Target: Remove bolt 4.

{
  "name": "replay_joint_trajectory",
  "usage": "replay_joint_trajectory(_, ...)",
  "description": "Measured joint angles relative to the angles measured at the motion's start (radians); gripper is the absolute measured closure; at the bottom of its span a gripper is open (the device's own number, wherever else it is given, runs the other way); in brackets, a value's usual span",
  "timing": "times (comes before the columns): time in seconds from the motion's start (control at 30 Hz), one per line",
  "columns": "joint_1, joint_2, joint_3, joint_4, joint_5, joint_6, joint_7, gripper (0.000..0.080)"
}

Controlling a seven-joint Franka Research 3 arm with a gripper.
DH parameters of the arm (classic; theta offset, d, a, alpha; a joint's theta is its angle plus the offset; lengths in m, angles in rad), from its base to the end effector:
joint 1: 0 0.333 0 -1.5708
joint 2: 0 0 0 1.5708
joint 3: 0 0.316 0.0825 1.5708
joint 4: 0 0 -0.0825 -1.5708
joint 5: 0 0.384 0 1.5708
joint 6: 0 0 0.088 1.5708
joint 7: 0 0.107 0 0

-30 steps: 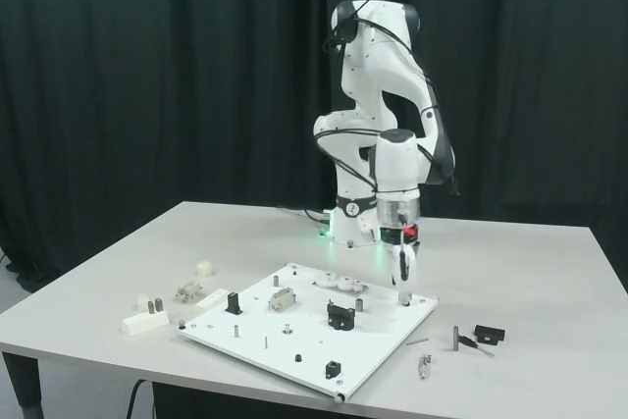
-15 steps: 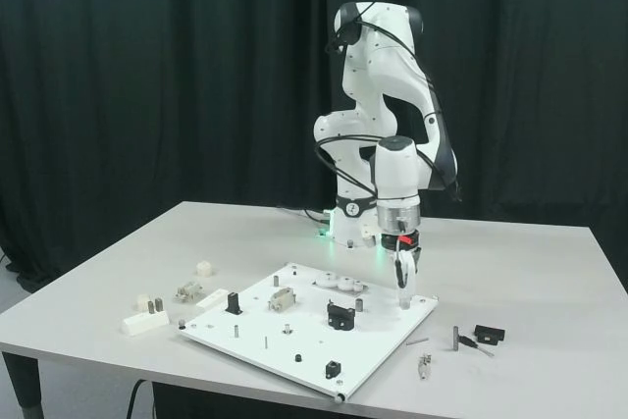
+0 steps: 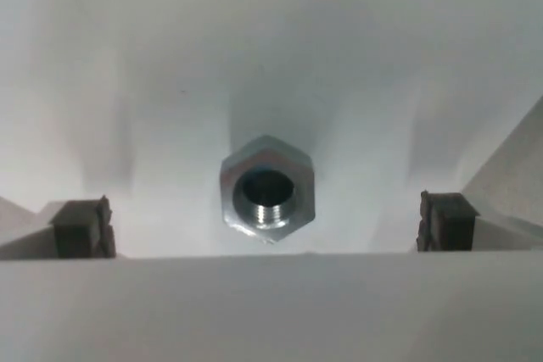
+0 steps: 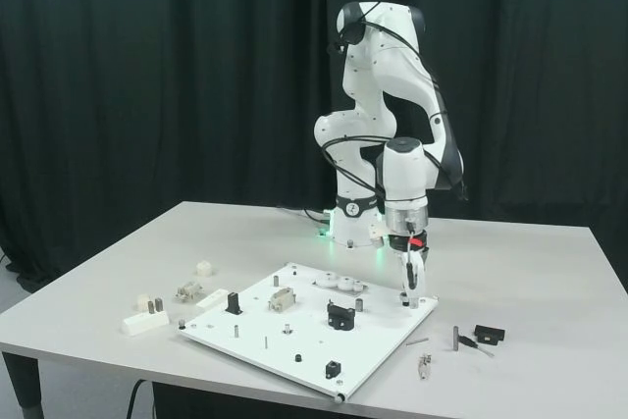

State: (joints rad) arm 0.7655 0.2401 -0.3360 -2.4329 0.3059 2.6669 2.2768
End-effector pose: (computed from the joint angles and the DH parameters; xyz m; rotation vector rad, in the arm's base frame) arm 0.4514 0.1916 0.2142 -1.5348 2.7050 0.0894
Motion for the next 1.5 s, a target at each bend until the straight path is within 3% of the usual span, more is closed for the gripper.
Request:
replay_joint_trajectory(1.2, 0.015, 0.001, -0.003, -0.025, 0.0, 0.022, 0.002, 0.0003)
replay_joint_trajectory(1.23, 0.015, 0.001, -0.004, -0.025, 0.0, 0.022, 0.002, 0.012)
replay_joint_trajectory(1.47, 0.015, 0.002, -0.006, -0.027, 0.0, 0.031, 0.001, 0.012)
replay_joint_trajectory(1.5, 0.015, 0.002, -0.007, -0.027, 0.0, 0.033, 0.001, 0.0284)
